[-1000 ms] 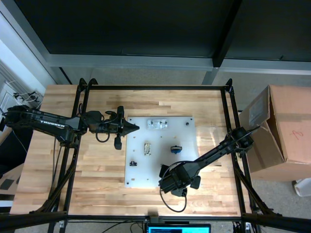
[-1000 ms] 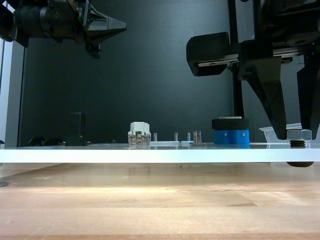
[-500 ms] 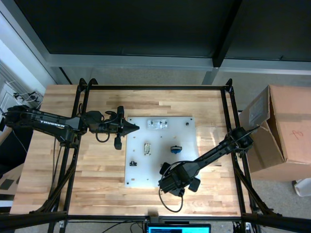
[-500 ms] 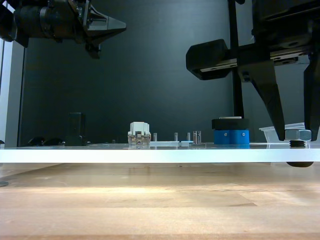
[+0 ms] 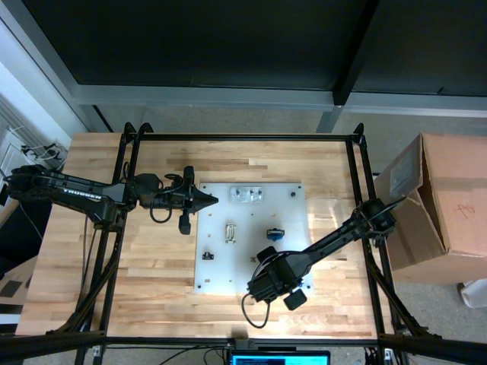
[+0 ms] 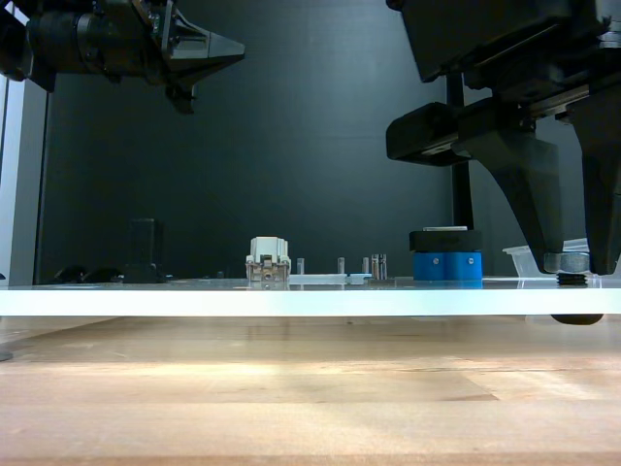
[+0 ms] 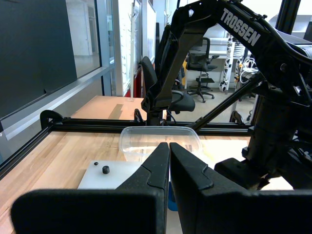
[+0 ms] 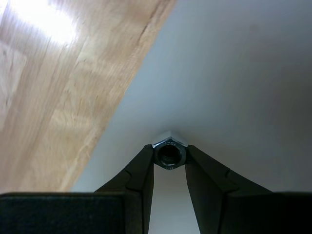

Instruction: Pick the M12 nut and place it on its threads and fasten

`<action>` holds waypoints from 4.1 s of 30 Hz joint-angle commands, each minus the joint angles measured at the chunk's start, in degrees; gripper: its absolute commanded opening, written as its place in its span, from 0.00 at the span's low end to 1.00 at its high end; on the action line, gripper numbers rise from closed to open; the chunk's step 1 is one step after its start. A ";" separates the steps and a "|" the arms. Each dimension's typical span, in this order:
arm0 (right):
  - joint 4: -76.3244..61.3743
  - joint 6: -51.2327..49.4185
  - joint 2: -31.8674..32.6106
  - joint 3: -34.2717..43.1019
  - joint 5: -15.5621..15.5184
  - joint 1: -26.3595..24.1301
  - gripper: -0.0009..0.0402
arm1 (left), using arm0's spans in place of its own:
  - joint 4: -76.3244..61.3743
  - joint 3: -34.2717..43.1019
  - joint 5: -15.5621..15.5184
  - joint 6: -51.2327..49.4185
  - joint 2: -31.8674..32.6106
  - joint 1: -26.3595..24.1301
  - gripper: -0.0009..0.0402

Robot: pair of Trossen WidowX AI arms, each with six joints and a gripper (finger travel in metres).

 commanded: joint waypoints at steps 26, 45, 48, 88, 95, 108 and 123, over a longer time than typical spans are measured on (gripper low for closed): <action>-0.44 33.07 0.00 0.68 -3.30 -2.12 0.03 | 0.02 0.02 0.02 0.00 0.02 0.00 0.02; -1.16 74.12 0.00 0.66 -3.34 -1.99 0.04 | 0.02 0.02 0.02 0.02 0.02 0.00 0.02; -1.16 74.16 0.00 0.66 -3.32 -1.92 0.07 | 0.02 0.02 0.02 0.00 0.02 0.00 0.02; -4.87 50.07 -6.91 0.00 -0.20 -0.52 0.40 | 0.04 0.02 0.02 0.00 0.02 0.02 0.02; -1.64 31.43 -7.56 -2.84 -0.20 -0.26 0.02 | 0.02 0.02 0.02 0.00 0.02 0.02 0.02; 3.34 24.04 -6.67 -5.75 4.31 -0.24 0.02 | 0.04 0.02 0.02 0.00 0.02 0.00 0.02; 6.97 22.58 -6.67 -8.59 0.55 -0.28 0.02 | 0.02 0.02 0.02 0.00 0.02 0.02 0.02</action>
